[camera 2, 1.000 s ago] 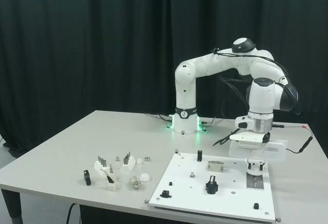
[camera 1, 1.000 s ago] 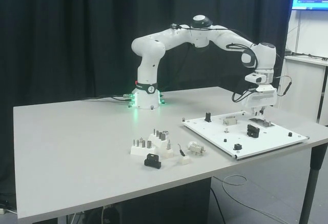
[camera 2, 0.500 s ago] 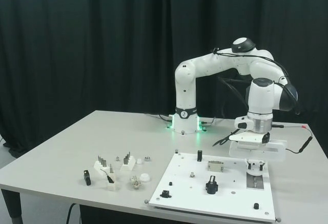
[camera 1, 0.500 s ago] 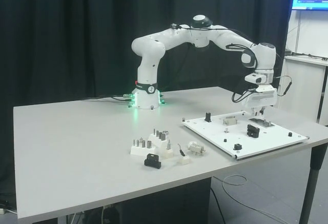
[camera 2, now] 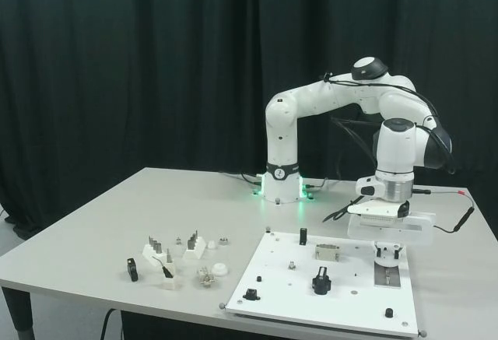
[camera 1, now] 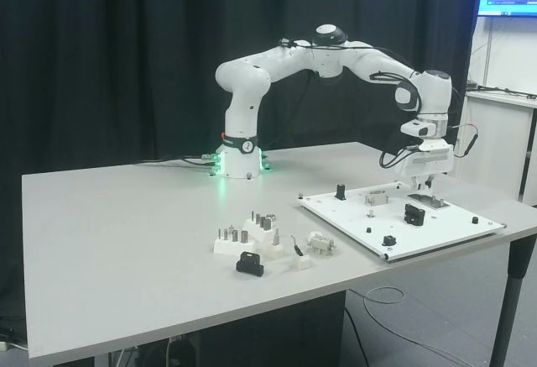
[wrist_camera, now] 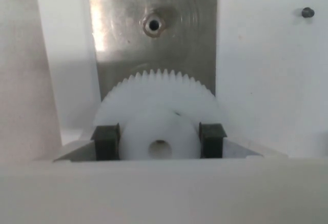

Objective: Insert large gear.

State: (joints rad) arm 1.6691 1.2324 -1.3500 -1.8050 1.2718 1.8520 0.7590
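Observation:
In the wrist view the large gear [wrist_camera: 160, 106], white and toothed, sits between my two black fingertips [wrist_camera: 106, 141]. My gripper [wrist_camera: 160, 142] is shut on its hub. Beyond the gear lies a grey metal plate [wrist_camera: 154, 49] with a small round hole [wrist_camera: 152, 25]. In the first room view the gripper [camera 1: 422, 184] hangs low over the far right part of the white board [camera 1: 436, 228]. The second room view shows the gripper [camera 2: 387, 256] just above the metal plate [camera 2: 389, 276].
The board [camera 2: 272, 293] carries black fittings [camera 2: 320, 282] [camera 2: 303, 236] and a grey block [camera 2: 326, 252]. White holders with grey pegs [camera 1: 252, 233], a black part [camera 1: 249, 263] and a small connector [camera 1: 319, 244] lie on the grey table [camera 1: 109, 233] left of the board.
The gripper with the gear has risen very slightly over the plate. Nothing else has moved.

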